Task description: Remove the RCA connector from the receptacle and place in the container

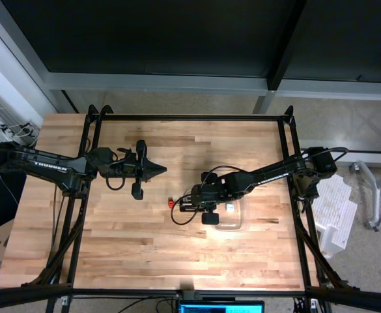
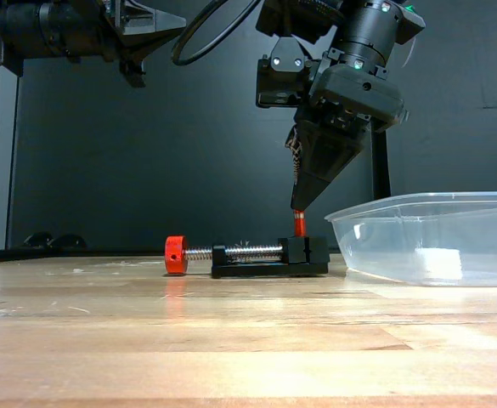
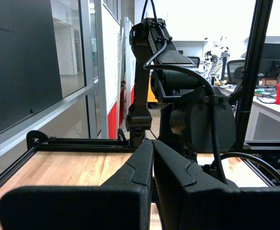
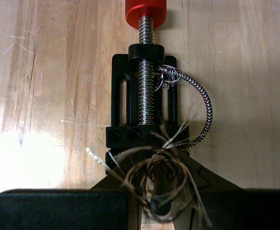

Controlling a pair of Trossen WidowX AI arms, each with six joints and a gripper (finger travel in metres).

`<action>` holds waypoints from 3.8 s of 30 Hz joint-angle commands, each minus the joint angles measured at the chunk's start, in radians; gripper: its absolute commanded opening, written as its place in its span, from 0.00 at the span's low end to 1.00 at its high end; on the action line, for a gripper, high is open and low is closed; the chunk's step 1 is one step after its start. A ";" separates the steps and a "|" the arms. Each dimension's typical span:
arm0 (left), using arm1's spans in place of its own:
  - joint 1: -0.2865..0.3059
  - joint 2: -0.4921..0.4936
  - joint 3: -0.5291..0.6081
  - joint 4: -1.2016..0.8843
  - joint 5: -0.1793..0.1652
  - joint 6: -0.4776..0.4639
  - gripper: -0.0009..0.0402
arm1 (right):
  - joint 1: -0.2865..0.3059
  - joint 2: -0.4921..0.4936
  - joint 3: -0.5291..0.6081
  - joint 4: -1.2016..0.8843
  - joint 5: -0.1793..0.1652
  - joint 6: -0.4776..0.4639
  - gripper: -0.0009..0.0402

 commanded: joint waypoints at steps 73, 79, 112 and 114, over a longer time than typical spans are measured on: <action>0.000 0.000 0.000 0.000 0.000 0.000 0.02 | 0.037 -0.377 -0.364 -0.089 0.010 0.192 0.37; 0.000 0.000 0.000 0.000 0.000 0.000 0.02 | 0.037 -0.385 -0.362 -0.089 0.008 0.188 0.39; 0.000 0.000 0.000 0.000 0.000 0.000 0.02 | -0.076 -0.629 -0.351 0.341 -0.003 -0.021 0.02; 0.000 0.000 0.000 0.000 0.000 0.000 0.02 | -0.084 -0.629 -0.352 0.379 -0.004 -0.036 0.02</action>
